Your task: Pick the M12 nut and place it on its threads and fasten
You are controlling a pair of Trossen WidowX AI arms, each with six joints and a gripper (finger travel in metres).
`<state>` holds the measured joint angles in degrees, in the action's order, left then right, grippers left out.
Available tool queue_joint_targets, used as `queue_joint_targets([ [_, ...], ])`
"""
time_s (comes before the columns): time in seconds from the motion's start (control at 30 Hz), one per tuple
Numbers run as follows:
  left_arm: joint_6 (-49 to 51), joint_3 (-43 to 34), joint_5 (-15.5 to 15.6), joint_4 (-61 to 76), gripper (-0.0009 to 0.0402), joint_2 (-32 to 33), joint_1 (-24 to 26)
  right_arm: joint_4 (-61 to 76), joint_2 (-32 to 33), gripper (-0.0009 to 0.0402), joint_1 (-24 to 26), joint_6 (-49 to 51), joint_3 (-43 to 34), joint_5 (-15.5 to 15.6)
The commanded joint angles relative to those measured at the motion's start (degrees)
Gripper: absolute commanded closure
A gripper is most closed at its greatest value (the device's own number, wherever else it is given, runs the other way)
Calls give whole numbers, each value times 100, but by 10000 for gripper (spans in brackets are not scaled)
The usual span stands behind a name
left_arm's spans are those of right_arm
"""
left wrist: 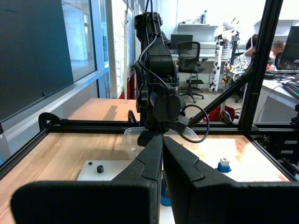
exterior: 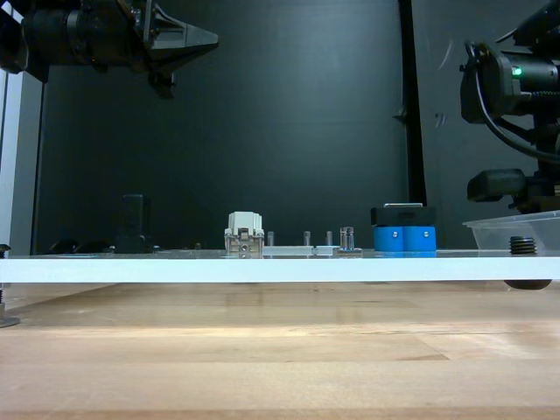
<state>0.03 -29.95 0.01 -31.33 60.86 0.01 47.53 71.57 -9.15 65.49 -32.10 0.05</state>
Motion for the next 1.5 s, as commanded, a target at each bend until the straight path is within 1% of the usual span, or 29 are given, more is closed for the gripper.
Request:
queue_joint_targets([
  [0.03, 0, 0, 0, -2, 393, 0, 0, -66, 17, 229, -4, -7, 37, 0],
  [0.13, 0, 0, 0, -2, 393, 0, 0, -61, 17, 235, -4, -50, 37, 0],
  [0.2, -2, 0, 0, -2, 393, 0, 0, -48, 17, 249, -4, -52, 37, 0],
  [0.53, 0, 0, 0, -2, 393, 0, 0, -35, 11, 360, -4, -57, -11, -2],
  [0.67, 0, 0, 0, -2, 393, 0, -2, 50, 9, 395, -4, -74, -90, -2],
  [0.8, 0, 0, 0, -2, 393, 0, 0, 258, -50, 387, -4, -68, -238, -11],
  [0.87, 0, 0, 0, -2, 393, 0, 0, 409, -118, 387, -4, -68, -341, -55],
  [1.07, 0, 0, 0, -2, 393, 0, 0, 863, -210, 387, 0, -68, -612, -52],
  [1.37, 0, 0, 0, -2, 393, 0, 0, 892, -210, 387, -15, -28, -634, -46],
  [1.5, 0, 0, 0, -2, 393, 0, 0, 898, -212, 382, -120, 326, -654, -50],
])
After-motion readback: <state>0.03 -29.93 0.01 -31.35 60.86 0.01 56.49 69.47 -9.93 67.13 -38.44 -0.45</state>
